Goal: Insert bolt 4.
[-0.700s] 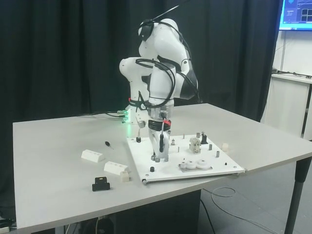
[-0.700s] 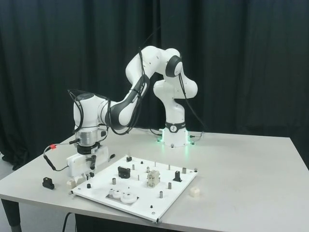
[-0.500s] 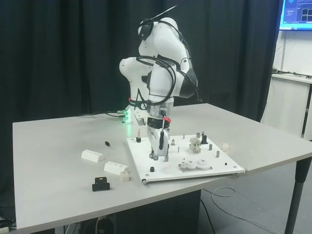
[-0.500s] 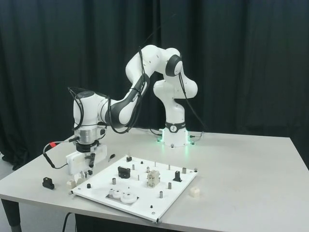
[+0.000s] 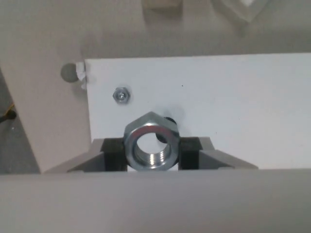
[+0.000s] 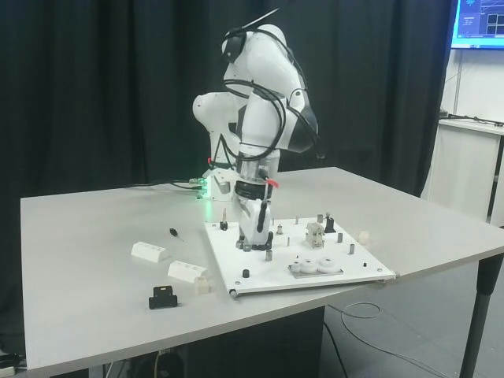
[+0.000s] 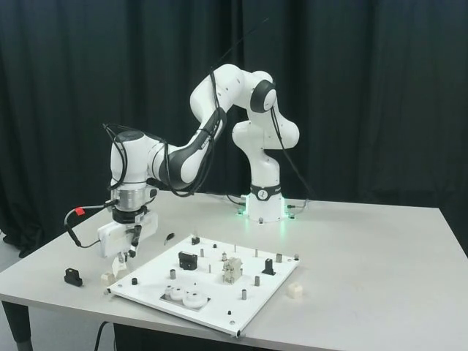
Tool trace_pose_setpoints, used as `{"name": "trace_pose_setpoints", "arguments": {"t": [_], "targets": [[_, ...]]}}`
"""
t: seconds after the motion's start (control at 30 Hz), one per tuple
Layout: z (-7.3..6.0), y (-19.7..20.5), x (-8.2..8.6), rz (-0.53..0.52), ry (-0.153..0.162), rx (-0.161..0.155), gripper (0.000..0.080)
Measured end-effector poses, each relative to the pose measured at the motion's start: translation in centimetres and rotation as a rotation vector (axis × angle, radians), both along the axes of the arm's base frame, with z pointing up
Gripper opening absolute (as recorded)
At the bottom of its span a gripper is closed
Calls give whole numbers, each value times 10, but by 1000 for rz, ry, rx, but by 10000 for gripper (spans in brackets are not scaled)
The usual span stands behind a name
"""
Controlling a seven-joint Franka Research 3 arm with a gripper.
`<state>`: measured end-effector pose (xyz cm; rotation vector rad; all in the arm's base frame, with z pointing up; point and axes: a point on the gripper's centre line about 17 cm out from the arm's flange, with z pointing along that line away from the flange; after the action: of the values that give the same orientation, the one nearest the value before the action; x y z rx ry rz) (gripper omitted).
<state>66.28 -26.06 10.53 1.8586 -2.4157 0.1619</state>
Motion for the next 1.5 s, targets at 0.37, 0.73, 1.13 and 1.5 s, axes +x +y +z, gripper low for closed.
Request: {"name": "trace_pose_setpoints", "arguments": {"t": [0.37,0.73,1.13,1.5], "targets": [[11,-5,0,117,12,-12,226],[30,-16,1,447,38,-25,226],[40,-12,-4,1090,95,0,226],[39,-11,-16,1687,151,39,226]]}}
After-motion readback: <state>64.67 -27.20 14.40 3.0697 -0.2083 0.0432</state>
